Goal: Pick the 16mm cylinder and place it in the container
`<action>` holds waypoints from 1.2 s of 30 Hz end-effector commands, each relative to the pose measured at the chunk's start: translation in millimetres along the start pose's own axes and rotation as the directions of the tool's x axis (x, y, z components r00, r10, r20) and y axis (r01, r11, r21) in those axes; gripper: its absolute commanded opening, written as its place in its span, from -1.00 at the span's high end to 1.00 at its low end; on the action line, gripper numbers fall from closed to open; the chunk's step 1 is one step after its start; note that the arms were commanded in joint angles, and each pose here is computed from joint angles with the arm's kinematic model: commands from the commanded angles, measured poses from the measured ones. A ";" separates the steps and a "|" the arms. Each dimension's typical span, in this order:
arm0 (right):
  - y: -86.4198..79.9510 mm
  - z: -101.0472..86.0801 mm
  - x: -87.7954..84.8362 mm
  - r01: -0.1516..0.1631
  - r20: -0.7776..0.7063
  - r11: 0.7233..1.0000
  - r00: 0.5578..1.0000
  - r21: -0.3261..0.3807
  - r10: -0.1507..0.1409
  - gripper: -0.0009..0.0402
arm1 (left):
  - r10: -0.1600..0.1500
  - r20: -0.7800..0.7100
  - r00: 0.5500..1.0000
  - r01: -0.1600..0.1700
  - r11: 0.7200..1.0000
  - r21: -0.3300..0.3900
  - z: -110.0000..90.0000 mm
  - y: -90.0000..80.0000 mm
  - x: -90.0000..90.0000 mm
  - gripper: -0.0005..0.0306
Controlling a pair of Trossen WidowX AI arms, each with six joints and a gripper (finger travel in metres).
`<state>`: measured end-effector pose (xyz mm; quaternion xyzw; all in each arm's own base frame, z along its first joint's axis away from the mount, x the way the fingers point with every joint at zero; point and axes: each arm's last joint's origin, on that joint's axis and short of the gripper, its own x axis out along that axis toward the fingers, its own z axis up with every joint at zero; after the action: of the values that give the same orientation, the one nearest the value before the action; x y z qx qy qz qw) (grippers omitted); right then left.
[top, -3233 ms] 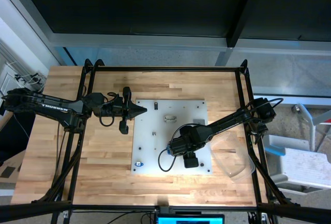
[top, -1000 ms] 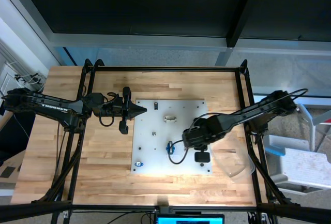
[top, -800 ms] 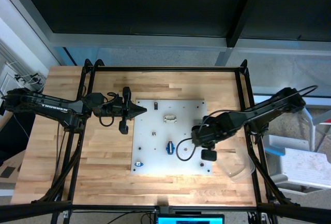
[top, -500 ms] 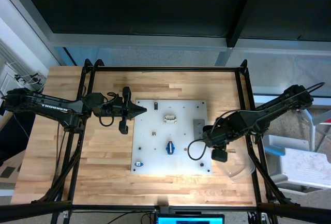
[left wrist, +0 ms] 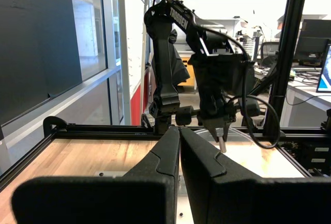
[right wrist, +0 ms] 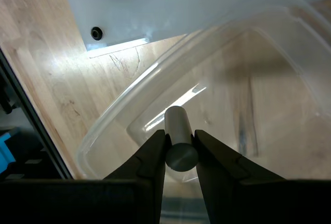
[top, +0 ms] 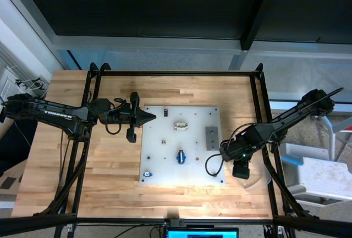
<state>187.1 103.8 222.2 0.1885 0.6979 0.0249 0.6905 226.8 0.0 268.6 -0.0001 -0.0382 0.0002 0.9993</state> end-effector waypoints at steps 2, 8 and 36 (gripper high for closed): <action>-5.5 -1.6 11.1 0.010 -0.011 1.000 1.000 0.002 -0.010 0.77 | 0.000 0.000 1.000 0.000 1.000 0.000 0.0 0.0 0.0 0.97; -11.4 -3.7 22.9 0.013 -0.013 1.000 1.000 0.003 -0.013 0.77 | 0.000 0.000 1.000 0.000 1.000 0.000 0.0 0.1 0.0 0.96; -16.0 -4.9 33.0 0.015 0.003 1.000 1.000 -0.003 -0.015 0.32 | 0.000 0.000 1.000 0.000 1.000 0.000 0.0 0.1 0.0 0.96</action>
<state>179.3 100.1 186.1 0.1836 0.6993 0.0250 0.6904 226.8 0.0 268.6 -0.0001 -0.0382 0.0002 0.9993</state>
